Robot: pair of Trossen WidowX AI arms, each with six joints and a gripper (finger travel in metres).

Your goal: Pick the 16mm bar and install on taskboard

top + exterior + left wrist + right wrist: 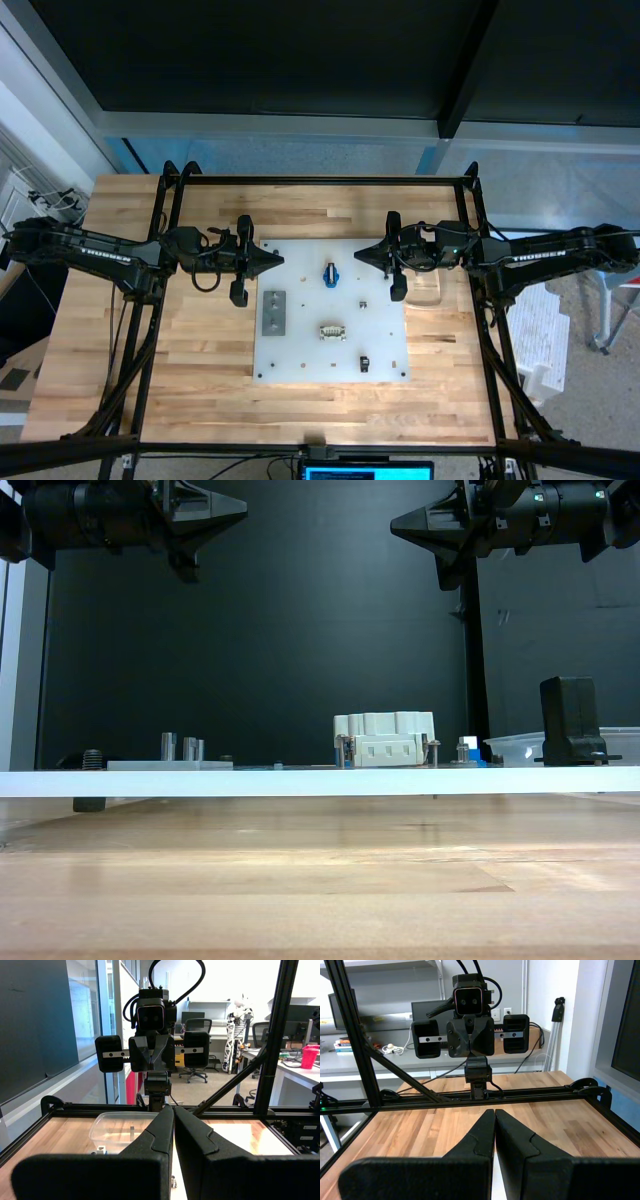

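Note:
The taskboard (385,350) lies flat mid-table, a white panel carrying a grey two-hole block (273,312), a blue connector (330,273), a beige connector (333,331) and a black fitting (365,362). My left gripper (280,258) hovers shut over the board's far left corner, pointing right. Facing it, my right gripper (358,252) hangs shut above the board's far edge. Both hold nothing. A small upright metal piece (131,1131) stands in the clear tray (117,1127); I cannot tell whether it is the 16mm bar.
The clear plastic tray (428,288) sits just off the board's right edge, under the right arm. A black frame (320,181) of rails surrounds the table. In the low view both grippers hang well above the board's parts, such as the beige connector (385,740).

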